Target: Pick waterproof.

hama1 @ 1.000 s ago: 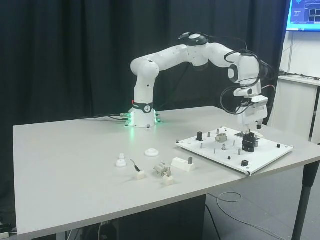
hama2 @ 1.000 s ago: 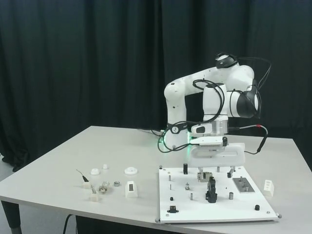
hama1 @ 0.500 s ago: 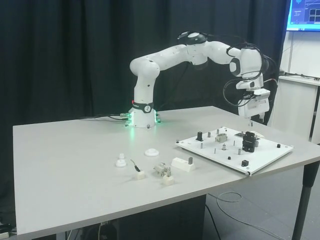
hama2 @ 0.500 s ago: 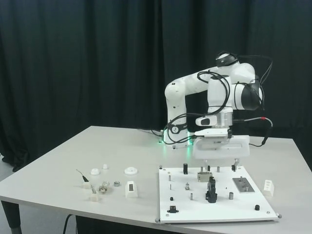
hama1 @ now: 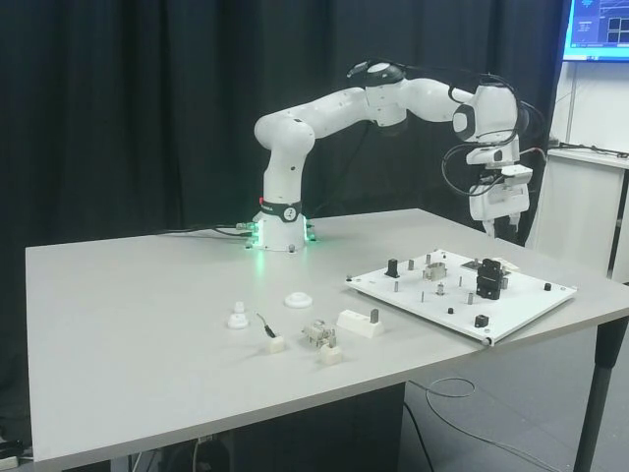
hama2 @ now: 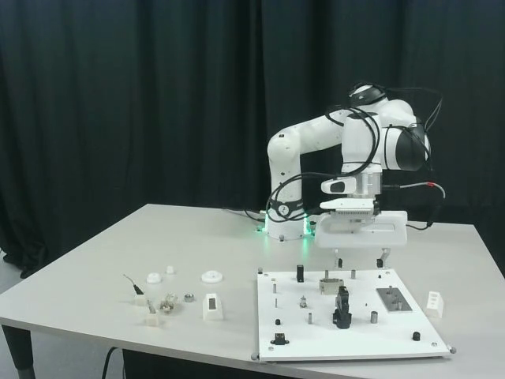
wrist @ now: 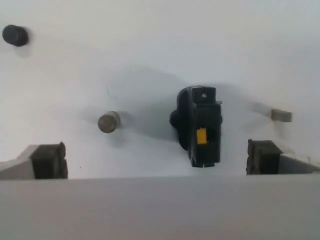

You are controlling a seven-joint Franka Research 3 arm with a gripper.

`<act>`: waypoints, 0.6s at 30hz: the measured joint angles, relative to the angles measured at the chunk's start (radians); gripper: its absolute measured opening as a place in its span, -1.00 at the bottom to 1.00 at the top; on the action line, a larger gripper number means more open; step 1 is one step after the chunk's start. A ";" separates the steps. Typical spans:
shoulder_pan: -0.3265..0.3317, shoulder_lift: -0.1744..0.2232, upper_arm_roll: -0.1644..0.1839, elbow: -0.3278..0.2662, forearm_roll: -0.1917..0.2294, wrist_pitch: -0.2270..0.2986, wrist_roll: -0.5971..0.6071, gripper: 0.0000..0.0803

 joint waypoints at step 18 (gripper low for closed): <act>-0.018 0.000 -0.041 -0.001 -0.071 -0.002 -0.001 0.99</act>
